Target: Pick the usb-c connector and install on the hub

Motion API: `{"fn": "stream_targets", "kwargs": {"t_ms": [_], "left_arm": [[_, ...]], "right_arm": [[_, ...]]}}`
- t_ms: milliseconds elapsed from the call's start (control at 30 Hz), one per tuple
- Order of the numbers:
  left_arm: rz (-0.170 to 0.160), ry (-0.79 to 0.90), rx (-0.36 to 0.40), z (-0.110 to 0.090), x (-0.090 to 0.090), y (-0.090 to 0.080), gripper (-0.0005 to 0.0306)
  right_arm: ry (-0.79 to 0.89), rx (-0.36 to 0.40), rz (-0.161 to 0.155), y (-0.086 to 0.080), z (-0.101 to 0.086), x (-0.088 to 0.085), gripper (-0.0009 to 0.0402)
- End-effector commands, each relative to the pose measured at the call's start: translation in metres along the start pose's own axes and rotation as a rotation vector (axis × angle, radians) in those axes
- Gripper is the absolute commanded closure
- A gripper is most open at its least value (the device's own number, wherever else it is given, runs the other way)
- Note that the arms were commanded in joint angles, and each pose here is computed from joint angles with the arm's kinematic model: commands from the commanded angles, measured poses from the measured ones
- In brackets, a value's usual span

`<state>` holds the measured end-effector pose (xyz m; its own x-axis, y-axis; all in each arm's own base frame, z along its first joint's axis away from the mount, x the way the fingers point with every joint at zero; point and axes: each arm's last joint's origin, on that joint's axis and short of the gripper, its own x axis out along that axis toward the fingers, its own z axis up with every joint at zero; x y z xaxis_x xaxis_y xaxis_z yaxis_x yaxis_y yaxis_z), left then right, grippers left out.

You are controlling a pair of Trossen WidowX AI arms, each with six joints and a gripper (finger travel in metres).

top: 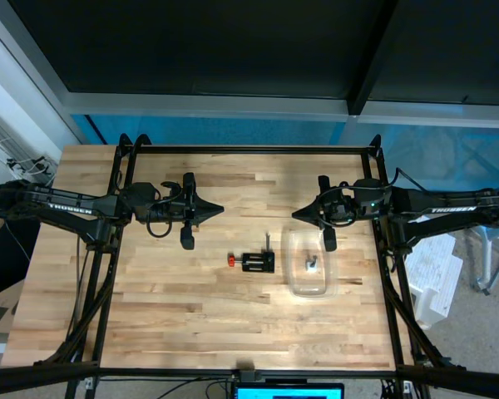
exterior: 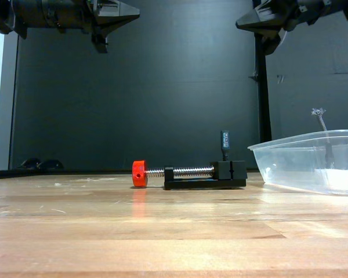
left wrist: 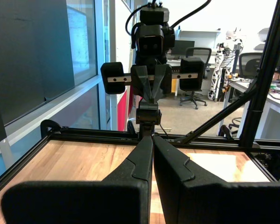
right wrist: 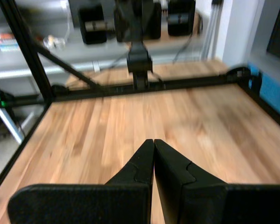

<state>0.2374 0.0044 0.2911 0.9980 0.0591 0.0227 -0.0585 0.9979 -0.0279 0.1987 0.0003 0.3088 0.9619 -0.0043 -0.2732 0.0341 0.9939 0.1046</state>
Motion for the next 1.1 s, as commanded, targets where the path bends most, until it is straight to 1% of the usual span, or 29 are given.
{"fn": "stream_targets", "kwargs": {"t_ms": [33,233,400,567,767,900,1100], "left_arm": [[0.000,0.000,0.000,0.000,0.000,0.000,0.0300],[0.000,0.000,0.000,0.000,0.000,0.000,0.0300],[0.000,0.000,0.000,0.000,0.000,0.000,0.0300],[0.000,0.000,0.000,0.000,0.000,0.000,0.0300],[0.000,0.000,0.000,0.000,0.000,0.000,0.0300],[0.000,0.000,0.000,0.000,0.000,0.000,0.0300],[0.000,0.000,0.000,0.000,0.000,0.000,0.0300]], "right_arm": [[0.123,0.009,-0.009,0.001,0.000,-0.003,0.0393],[0.360,0.009,-0.020,0.005,-0.005,-0.006,0.0393],[0.503,0.002,-0.019,0.010,-0.005,-0.004,0.0393],[0.576,-0.008,-0.007,0.015,-0.006,-0.002,0.0393],[0.663,0.005,-0.018,0.017,-0.012,-0.005,0.0393],[0.699,0.000,-0.014,0.019,-0.015,-0.007,0.0393],[0.766,0.004,-0.016,0.022,-0.021,-0.012,0.0393]]}}
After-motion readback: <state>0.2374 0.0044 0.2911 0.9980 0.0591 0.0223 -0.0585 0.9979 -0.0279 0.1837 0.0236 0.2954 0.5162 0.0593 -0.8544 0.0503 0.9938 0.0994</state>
